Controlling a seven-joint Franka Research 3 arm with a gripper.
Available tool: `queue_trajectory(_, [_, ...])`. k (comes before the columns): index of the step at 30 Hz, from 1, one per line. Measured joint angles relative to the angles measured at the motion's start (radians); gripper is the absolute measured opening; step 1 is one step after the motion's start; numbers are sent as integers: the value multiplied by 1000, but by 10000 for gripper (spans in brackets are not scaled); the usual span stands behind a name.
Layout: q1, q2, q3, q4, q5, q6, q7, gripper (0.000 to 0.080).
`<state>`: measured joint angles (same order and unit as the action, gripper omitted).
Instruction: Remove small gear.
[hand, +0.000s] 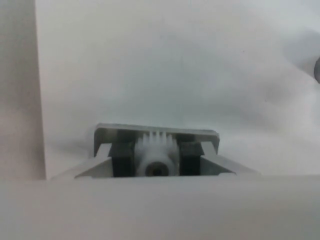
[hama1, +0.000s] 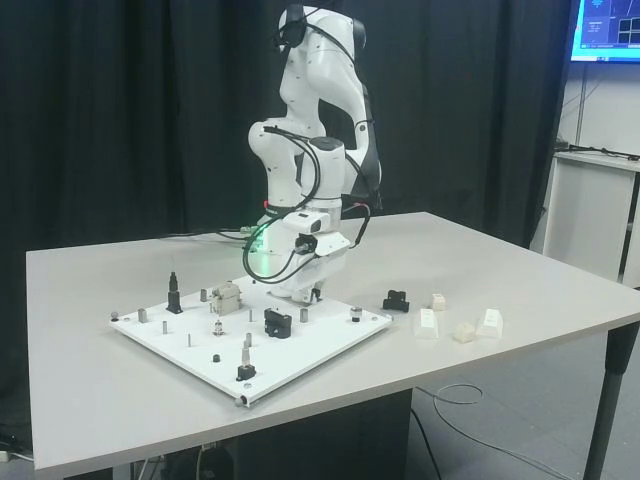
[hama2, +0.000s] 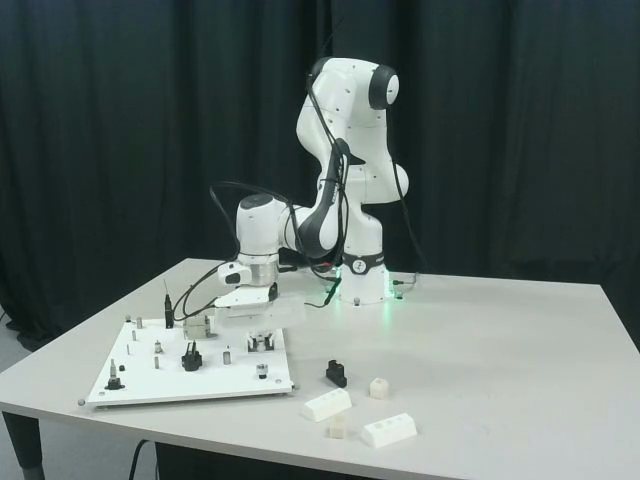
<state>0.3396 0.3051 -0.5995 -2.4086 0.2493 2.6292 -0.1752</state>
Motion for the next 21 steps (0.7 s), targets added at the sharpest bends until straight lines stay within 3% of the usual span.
queue_trajectory(17, [-6,-15,-2,-2,-1,-13,-44,187])
queue_trajectory(18, [-6,-14,-2,-2,-1,-13,-44,137])
queue_trajectory(21, [-6,-13,-1,-2,1,-12,-44,137])
